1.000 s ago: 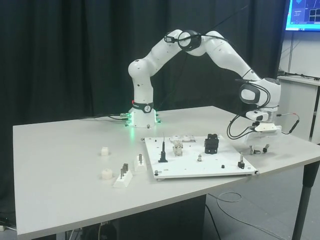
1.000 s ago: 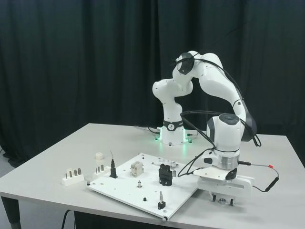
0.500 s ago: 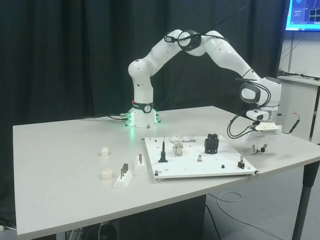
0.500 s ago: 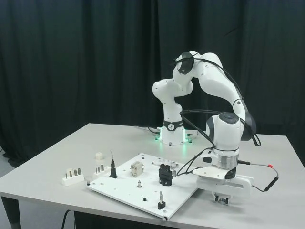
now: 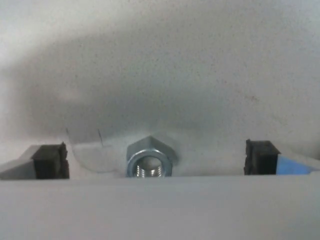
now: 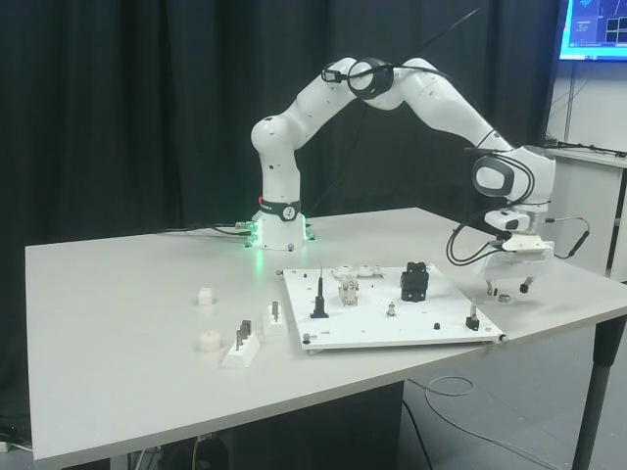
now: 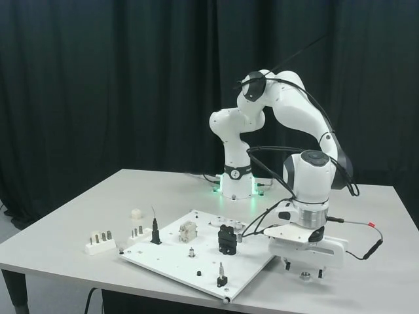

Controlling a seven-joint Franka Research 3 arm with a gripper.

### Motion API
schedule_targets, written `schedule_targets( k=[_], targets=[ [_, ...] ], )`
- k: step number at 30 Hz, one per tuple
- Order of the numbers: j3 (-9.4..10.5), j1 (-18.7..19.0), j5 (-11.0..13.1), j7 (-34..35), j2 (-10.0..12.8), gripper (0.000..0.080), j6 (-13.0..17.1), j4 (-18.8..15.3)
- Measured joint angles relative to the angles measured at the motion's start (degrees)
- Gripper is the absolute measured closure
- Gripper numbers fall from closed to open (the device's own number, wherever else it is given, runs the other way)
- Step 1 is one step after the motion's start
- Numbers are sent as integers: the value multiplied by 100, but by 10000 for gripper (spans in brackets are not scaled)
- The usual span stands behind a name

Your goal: Pick bolt 4.

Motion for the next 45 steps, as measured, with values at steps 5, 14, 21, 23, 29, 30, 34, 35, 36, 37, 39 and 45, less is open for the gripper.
schedule_targets(
  k=[5,14,21,23,29,30,34,35,36,37,39,45],
  targets=[
    [-26,-1,-3,-2,-6,23,-102,60],
    [-50,-1,-3,-2,-9,4,-180,113],
    [-56,-4,-3,-2,-9,3,-230,134],
    [-56,-5,-3,-2,-9,3,-233,134],
    [-49,-5,-3,-2,-2,3,-243,133],
    [-47,-5,-3,-2,1,3,-243,133],
    [-36,-5,-1,-2,20,3,-240,133],
    [-33,-5,0,-2,25,3,-238,133],
    [-29,-5,1,-2,30,3,-236,133],
    [-25,-5,2,-2,36,3,-234,133],
    [-13,-7,4,-2,46,3,-229,133],
    [13,-10,27,-2,78,3,-202,133]
  ],
)
